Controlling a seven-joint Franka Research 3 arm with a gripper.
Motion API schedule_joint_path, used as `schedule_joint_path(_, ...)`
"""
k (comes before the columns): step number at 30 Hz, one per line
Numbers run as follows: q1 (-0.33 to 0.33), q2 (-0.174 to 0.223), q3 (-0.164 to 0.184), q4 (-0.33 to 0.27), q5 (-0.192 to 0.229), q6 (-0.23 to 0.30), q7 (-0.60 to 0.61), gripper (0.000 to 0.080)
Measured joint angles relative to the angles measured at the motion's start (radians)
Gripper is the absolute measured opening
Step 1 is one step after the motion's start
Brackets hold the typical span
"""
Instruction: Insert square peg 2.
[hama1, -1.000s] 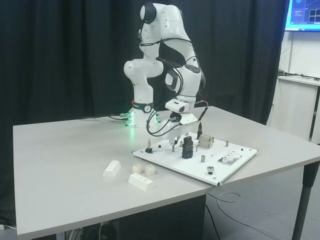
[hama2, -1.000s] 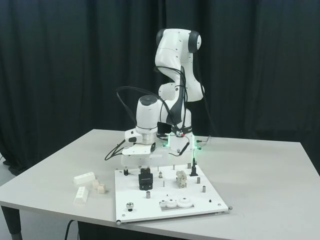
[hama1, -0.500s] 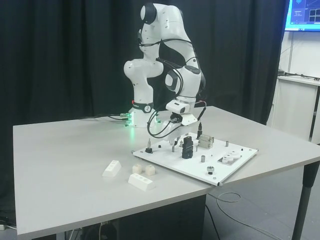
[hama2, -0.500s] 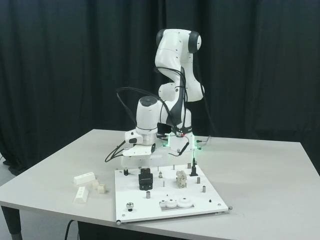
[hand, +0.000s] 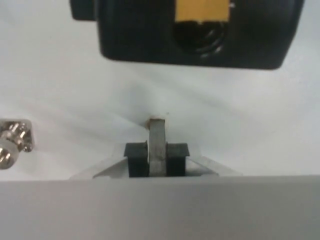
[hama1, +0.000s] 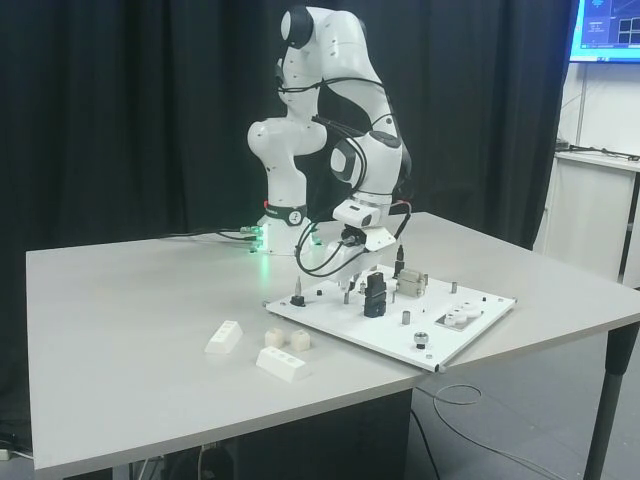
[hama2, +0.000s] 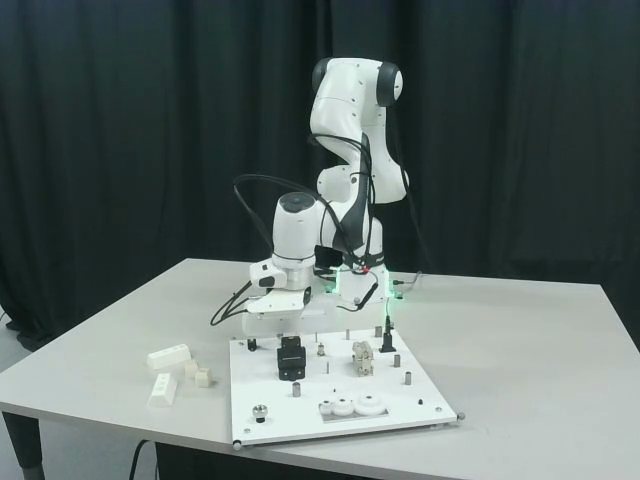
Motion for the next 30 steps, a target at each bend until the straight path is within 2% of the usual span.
schedule_joint_path(6, 0.0, 0.0, 0.001, 0.0, 0.0, 0.001, -0.001, 0.007)
schedule_joint_path(7, 0.0, 0.0, 0.002, 0.0, 0.0, 0.001, -0.001, 0.0163)
schedule_joint_path(12, 0.0, 0.0, 0.002, 0.003, 0.006, 0.002, 0.001, 0.0163)
schedule_joint_path(13, 0.0, 0.0, 0.002, 0.004, 0.007, 0.002, 0.001, 0.0512)
schedule_joint_path(22, 0.0, -0.008, 0.002, 0.009, 0.025, -0.008, 0.006, 0.0512)
schedule_joint_path(23, 0.0, -0.01, 0.002, 0.009, 0.025, -0.011, 0.008, 0.0783)
schedule_joint_path(30, -0.001, -0.029, 0.002, 0.009, 0.025, -0.039, 0.021, 0.0797)
